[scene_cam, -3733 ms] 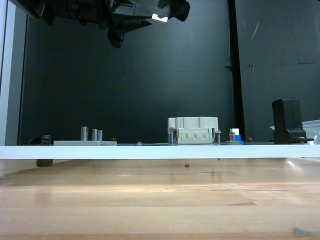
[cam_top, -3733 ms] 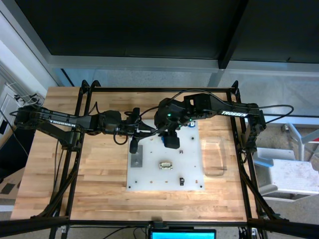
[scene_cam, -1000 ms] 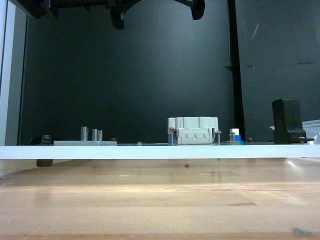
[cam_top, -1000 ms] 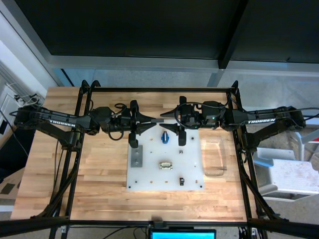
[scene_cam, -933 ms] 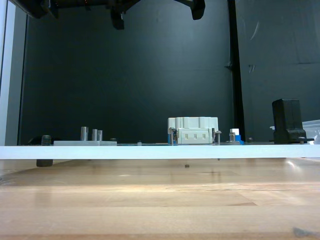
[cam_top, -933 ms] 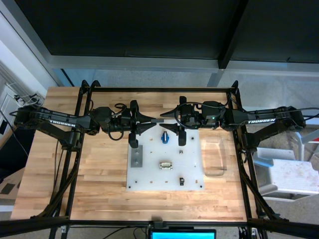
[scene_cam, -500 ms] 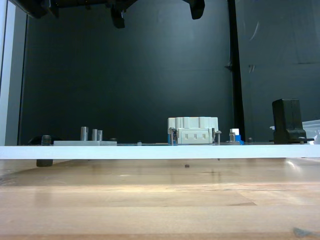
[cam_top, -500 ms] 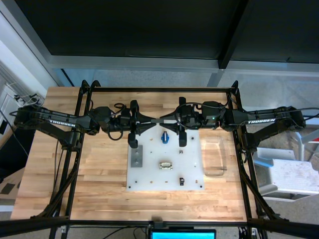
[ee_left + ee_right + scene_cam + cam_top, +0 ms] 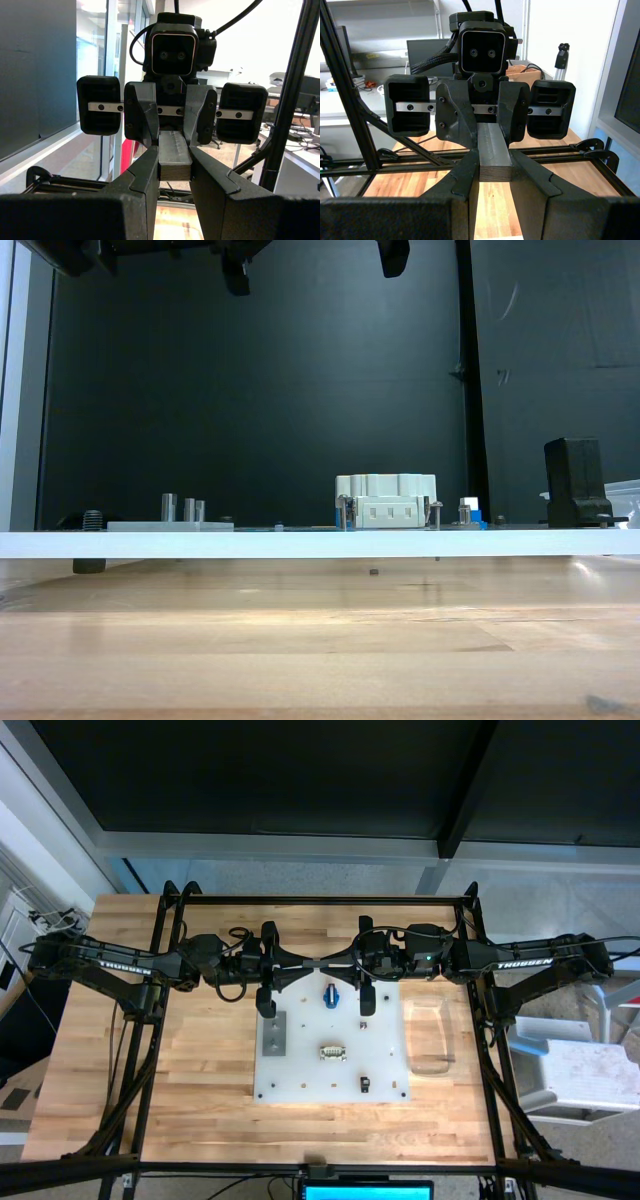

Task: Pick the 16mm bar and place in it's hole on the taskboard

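16mm bar (image 9: 174, 150) in mid-air, long axis level, running arm to arm | left pincer (image 9: 303, 965) clamped on one end | right pincer (image 9: 345, 963) clamped on the other, facing it | both equally near, high over the taskboard (image 9: 385, 1065) far edge, so the bar's seat lies below.

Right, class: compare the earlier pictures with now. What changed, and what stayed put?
The right gripper swung up from over the taskboard, then edged toward the left gripper onto the 16mm bar, held level above the board. The left gripper kept its hold; both now clamp it. Nothing on the board moved.
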Action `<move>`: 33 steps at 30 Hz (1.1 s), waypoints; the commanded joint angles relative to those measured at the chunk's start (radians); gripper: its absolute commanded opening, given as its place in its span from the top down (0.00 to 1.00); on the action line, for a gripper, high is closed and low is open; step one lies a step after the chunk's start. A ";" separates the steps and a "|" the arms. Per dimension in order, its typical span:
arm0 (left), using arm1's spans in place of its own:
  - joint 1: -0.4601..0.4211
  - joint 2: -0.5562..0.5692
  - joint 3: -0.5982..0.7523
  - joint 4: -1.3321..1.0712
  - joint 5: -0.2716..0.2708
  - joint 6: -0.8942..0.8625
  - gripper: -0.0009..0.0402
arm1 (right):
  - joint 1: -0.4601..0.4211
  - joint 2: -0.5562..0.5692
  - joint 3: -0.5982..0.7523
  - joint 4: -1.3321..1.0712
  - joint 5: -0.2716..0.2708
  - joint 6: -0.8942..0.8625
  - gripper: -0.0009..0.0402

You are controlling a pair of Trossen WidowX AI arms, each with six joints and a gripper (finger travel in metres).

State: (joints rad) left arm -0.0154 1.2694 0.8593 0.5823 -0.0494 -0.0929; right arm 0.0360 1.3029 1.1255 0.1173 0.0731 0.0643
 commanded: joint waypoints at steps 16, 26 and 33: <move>0.000 0.000 0.000 -0.014 0.025 -0.022 0.53 | 0.001 -0.019 0.001 -0.003 0.003 -0.020 0.97; 0.000 0.000 0.000 -0.027 0.015 -0.025 0.52 | 0.001 -0.088 0.000 -0.068 -0.025 -0.030 0.97; 0.000 0.000 0.000 -0.029 0.015 -0.025 0.52 | 0.003 -0.131 0.003 -0.190 -0.072 -0.045 0.97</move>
State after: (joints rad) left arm -0.0154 1.2697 0.8593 0.5556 -0.0345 -0.1188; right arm 0.0383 1.1782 1.1255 -0.0387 0.0109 0.0193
